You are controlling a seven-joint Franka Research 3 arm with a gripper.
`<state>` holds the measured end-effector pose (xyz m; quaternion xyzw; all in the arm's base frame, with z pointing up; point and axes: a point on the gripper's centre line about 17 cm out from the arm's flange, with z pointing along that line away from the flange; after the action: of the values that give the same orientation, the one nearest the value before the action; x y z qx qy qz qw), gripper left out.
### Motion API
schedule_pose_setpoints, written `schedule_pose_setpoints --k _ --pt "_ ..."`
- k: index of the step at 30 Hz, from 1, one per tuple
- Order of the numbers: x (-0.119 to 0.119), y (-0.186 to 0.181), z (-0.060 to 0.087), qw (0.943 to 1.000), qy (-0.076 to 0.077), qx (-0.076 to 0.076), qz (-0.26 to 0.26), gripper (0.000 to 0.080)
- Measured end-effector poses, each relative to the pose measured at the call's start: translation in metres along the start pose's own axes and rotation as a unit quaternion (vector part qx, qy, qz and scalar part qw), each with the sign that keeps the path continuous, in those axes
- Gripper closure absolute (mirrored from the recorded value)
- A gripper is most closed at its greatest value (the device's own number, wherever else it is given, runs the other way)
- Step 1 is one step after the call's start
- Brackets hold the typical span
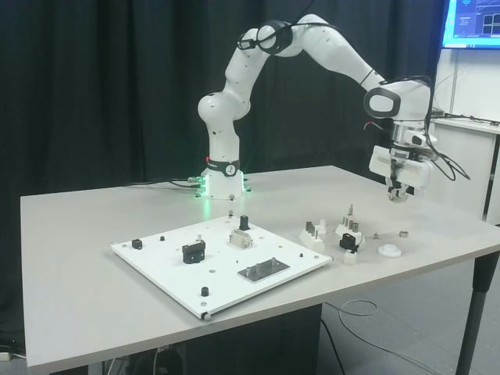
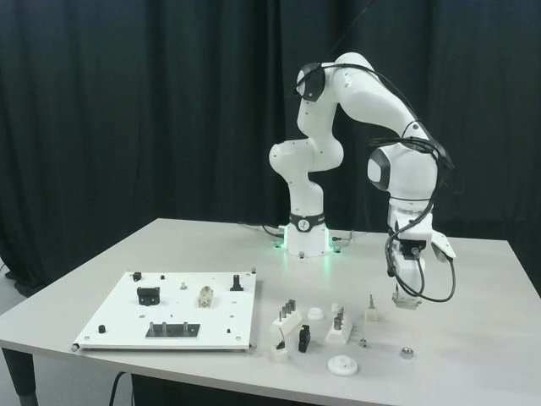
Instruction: Place waterproof.
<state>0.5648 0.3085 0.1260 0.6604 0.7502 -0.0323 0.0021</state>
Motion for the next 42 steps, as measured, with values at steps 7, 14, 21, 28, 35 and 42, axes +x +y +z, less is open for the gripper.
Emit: schedule_pose_setpoints --k 7,14,21,28,35,42 --pt "-0.0021 0.0008 -0.0018 1.0 0.0 -0.001 0.002 0.0599" --pt "-0.0052 0.0018 -0.0018 1.0 -0.001 -0.001 0.004 0.0599" --pt "-0.0069 0.0022 -0.0016 1.0 -0.002 -0.001 0.006 0.0599" --pt "-0.0071 0.0021 -0.0014 1.0 -0.002 -0.001 0.006 0.0599" --pt "-0.0056 0.0002 0.0004 1.0 -0.003 0.001 0.004 0.0599" --pt "-0.0009 -0.0047 0.0051 1.0 -0.008 0.004 0.002 0.0599"
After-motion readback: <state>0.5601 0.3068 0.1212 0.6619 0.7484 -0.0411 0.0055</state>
